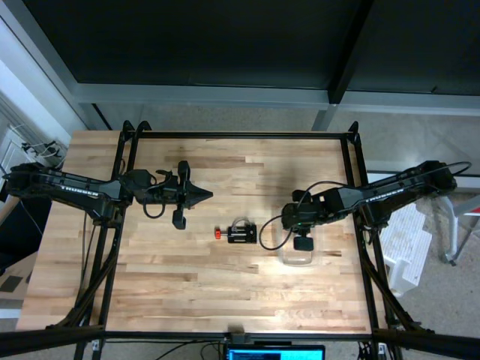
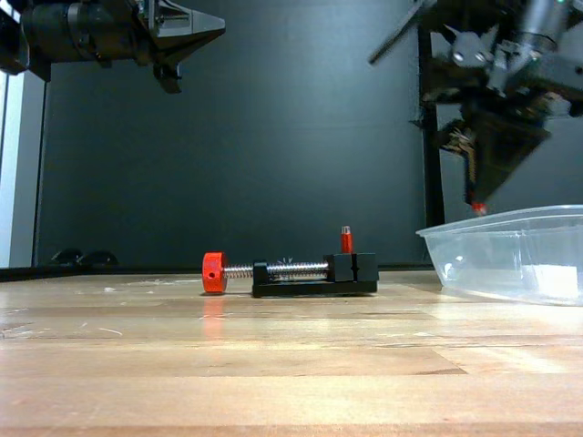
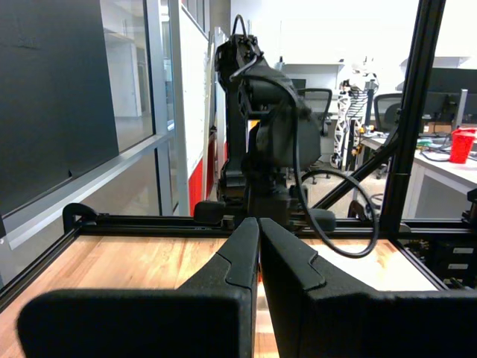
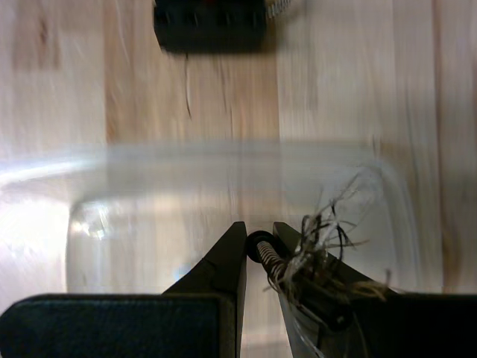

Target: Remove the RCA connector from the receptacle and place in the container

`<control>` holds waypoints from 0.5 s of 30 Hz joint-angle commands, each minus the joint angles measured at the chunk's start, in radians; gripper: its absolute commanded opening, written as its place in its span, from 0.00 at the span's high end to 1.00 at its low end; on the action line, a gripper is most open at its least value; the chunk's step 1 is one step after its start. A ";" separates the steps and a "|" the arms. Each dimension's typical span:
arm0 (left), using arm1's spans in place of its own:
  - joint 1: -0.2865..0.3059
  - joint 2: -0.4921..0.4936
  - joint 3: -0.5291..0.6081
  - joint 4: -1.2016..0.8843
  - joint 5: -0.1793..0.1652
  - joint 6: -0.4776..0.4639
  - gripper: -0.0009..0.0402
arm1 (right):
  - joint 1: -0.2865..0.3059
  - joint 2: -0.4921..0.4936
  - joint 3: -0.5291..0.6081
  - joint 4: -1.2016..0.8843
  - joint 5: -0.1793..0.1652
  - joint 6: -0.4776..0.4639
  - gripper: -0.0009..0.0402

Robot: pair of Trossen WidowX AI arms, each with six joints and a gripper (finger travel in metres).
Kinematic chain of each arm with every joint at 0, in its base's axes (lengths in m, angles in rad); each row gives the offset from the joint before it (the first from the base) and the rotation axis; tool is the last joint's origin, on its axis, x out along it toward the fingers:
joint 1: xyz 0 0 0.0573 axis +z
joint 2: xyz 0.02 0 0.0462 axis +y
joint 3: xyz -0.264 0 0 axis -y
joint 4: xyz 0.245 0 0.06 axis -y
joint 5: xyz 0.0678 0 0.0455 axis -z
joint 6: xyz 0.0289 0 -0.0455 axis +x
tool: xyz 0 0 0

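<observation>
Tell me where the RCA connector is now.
The connector is pinched in the right gripper; in the low view it hangs just over the container, right of the receptacle. The left gripper is shut, high at the left.

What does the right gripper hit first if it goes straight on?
Probably the floor of the container: the right gripper, shut on the RCA connector, points down at it. The left gripper hangs shut, high at the left.

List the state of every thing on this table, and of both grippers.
RCA connector: unplugged, held over the container.
Receptacle: flat on the table, apart from the container.
Container: open, upright on the table.
Right gripper: shut on the RCA connector, above the container.
Left gripper: shut, empty, raised at the left.
</observation>
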 commanded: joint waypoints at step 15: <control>0.000 0.000 0.000 0.000 0.000 0.000 0.98 | 0.004 -0.017 -0.131 0.056 0.003 0.050 0.79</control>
